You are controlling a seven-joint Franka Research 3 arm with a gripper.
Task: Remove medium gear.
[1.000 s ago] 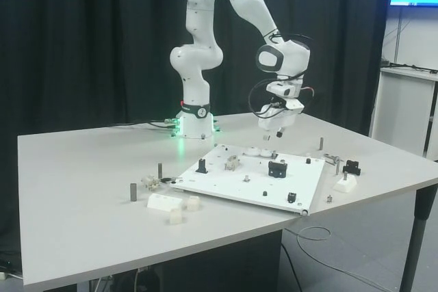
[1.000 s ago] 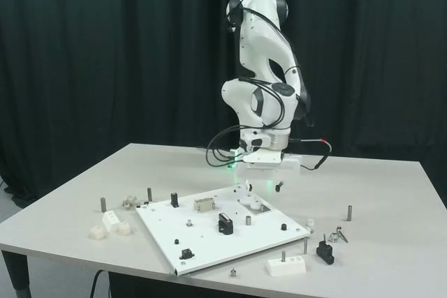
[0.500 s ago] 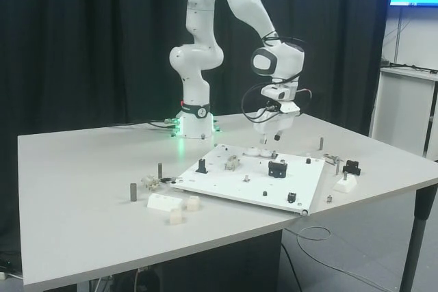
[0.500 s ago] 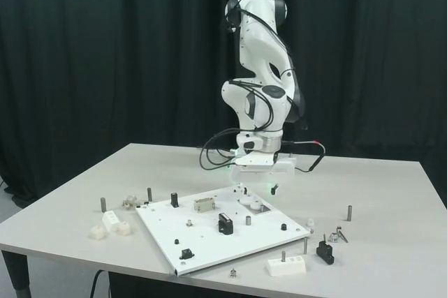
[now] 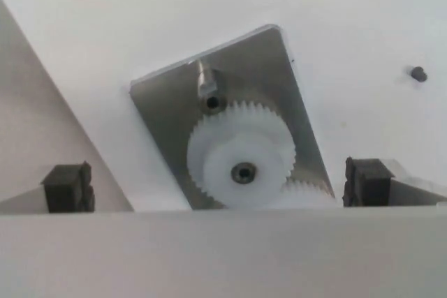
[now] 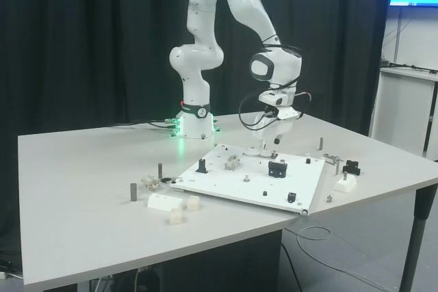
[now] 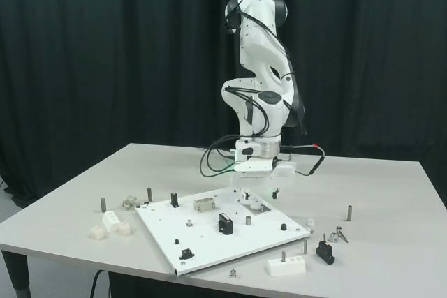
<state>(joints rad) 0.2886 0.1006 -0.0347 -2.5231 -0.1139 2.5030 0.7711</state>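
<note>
The tool [image 6: 268, 141] hangs just above the far part of a white board [image 6: 301, 186], its two black fingertips [image 5: 68, 188] spread apart and holding nothing. Directly below it, in the wrist view, the medium gear [image 5: 241, 163] sits on a grey plate [image 5: 160, 113] set into the board, meshed with a smaller gear [image 5: 307, 193], beside a bare peg [image 5: 204, 78]. The board lies on the tabletop [image 6: 75, 169] near its front edge. White blocks [image 6: 165, 202] rest beside the board's corner.
</note>
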